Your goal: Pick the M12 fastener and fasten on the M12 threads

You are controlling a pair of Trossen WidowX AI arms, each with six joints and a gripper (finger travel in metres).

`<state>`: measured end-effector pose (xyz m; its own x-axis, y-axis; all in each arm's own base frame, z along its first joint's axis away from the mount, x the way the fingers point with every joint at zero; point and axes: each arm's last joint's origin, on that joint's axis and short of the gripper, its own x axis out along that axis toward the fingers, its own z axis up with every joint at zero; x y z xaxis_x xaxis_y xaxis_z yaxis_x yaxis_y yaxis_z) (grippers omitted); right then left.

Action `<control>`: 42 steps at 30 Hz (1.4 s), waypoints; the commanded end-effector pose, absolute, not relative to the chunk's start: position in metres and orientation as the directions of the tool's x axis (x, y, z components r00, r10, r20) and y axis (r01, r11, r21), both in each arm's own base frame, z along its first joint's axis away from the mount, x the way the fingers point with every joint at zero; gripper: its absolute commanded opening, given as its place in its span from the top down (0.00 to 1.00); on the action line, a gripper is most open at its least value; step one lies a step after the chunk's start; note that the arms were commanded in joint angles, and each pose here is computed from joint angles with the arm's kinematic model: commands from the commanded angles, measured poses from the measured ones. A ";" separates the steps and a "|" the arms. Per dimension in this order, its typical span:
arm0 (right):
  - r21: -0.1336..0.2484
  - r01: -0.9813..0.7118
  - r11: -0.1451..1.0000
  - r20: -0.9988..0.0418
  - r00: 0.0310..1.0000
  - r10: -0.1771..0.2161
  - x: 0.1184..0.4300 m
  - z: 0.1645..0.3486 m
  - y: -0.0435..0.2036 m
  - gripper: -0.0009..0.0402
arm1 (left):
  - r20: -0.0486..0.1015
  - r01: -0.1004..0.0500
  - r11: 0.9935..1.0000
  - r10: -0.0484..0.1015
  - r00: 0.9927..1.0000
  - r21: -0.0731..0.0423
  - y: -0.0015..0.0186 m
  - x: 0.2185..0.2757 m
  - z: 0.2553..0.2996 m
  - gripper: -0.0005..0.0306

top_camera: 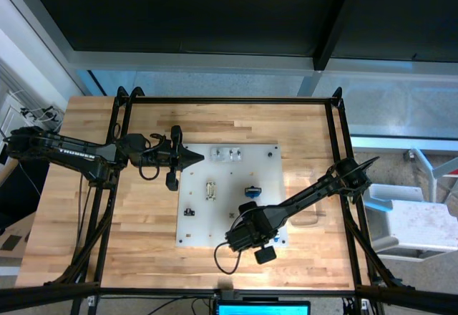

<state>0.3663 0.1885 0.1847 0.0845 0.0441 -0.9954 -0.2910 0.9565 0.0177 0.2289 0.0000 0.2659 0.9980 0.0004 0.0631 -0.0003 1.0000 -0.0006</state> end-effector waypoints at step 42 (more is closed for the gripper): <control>0.081 0.958 -0.274 -0.994 0.099 0.051 0.367 0.182 0.189 0.98 | 0.063 0.000 1.000 0.000 0.998 -0.001 0.0000 0.2290 0.2658 0.98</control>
